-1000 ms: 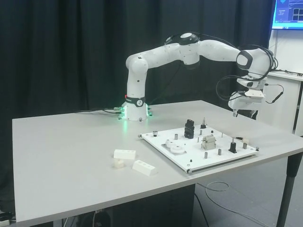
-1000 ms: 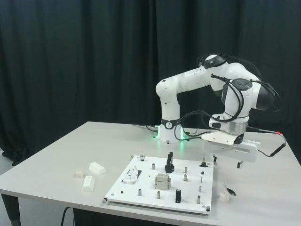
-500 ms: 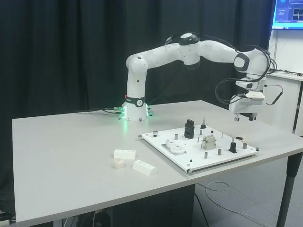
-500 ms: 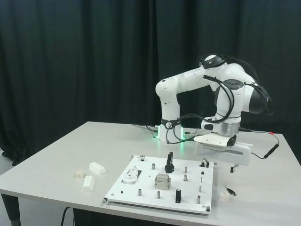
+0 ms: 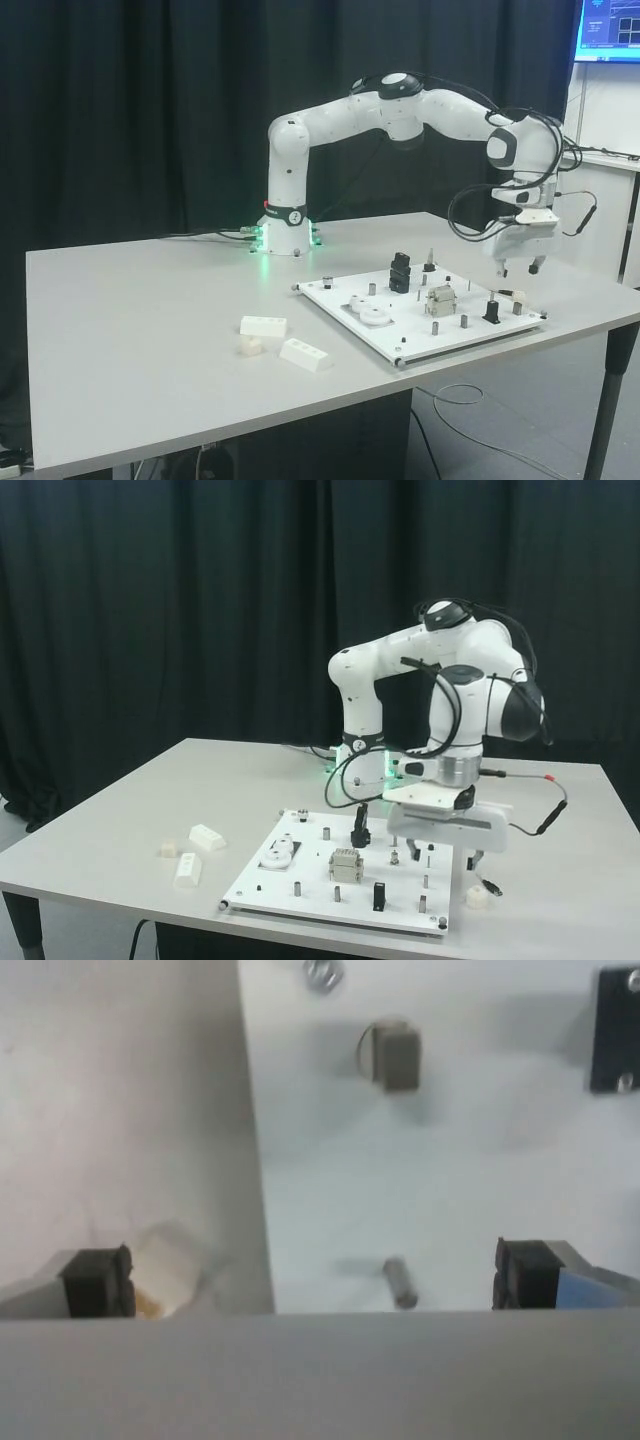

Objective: Remove square peg 4.

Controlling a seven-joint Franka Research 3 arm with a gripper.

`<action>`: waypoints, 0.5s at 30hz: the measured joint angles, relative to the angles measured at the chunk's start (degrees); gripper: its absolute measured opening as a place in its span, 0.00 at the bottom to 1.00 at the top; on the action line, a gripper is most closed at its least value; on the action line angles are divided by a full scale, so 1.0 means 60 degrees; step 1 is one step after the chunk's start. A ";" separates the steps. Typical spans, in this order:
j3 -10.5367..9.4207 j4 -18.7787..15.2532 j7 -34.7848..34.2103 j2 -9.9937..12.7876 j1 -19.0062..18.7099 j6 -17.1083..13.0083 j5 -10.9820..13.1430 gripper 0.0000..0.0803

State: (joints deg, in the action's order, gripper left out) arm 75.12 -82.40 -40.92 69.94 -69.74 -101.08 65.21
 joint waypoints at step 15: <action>-0.0890 0.0332 0.0427 0.0019 0.0973 -0.0782 0.0205 1.00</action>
State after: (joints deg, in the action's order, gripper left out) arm 69.78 -80.41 -38.36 70.06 -63.90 -105.77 66.45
